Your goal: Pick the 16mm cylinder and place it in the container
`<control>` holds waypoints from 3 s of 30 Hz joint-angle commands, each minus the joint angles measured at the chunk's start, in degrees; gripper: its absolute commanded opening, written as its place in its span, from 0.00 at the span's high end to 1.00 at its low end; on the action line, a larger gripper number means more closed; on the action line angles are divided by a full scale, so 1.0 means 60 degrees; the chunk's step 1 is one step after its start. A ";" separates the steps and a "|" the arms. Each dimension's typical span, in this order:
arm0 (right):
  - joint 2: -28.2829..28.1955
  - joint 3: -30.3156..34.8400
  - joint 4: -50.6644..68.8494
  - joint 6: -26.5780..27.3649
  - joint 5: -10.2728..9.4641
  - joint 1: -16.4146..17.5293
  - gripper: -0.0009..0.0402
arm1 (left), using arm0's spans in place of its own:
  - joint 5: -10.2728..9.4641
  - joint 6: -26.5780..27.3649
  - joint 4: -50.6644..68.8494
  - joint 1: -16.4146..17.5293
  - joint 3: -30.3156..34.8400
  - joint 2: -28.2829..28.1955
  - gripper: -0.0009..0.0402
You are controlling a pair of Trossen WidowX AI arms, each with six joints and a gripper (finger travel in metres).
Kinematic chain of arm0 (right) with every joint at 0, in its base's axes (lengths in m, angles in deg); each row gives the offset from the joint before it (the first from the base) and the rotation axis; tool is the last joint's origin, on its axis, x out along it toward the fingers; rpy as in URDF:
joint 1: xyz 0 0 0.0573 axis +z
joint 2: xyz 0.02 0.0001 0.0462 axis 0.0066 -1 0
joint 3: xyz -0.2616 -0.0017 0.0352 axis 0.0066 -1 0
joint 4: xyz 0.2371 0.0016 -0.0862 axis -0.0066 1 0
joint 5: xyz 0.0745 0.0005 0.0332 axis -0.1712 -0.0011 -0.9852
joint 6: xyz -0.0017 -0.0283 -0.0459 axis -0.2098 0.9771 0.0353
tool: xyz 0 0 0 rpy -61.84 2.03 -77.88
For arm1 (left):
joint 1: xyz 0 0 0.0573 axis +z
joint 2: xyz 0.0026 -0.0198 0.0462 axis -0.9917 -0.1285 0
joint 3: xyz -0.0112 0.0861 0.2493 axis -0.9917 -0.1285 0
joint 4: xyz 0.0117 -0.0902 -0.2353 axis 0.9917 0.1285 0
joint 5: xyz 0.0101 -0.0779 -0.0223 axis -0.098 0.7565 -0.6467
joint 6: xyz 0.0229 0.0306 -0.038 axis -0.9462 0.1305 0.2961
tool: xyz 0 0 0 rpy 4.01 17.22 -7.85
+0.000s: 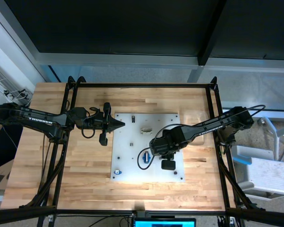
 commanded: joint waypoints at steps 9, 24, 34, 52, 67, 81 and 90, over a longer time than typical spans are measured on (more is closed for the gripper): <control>-0.0663 -0.0004 -0.0477 0.0004 0.0219 0.0109 0.59 | 0.0000 -0.0004 -0.0004 0.0000 0.0000 -0.0004 0.98; -0.1198 -0.0007 -0.0692 0.0029 0.0397 0.0262 0.53 | 0.0000 -0.0004 -0.0004 0.0000 0.0000 -0.0004 0.98; -0.1548 -0.0022 -0.0794 0.0044 0.0452 0.0306 0.53 | 0.0000 -0.0004 -0.0004 0.0004 0.0000 -0.0004 0.98; -0.1749 -0.0127 -0.0889 0.0073 0.0448 0.0317 0.56 | 0.0000 -0.0004 -0.0004 0.0000 0.0000 0.0000 0.98; -0.1749 -0.0171 -0.1002 0.0084 0.0441 0.0324 0.76 | 0.0000 -0.0004 -0.0004 0.0000 0.0000 0.0000 0.98; -0.1708 -0.0171 -0.0998 0.0084 0.0404 0.0321 0.90 | 0.0000 -0.0004 -0.0004 0.0000 0.0000 -0.0004 0.98; -0.1366 -0.0171 -0.0882 0.0117 0.0361 0.0321 0.91 | 0.0000 -0.0004 -0.0004 0.0000 0.0000 0.0000 0.98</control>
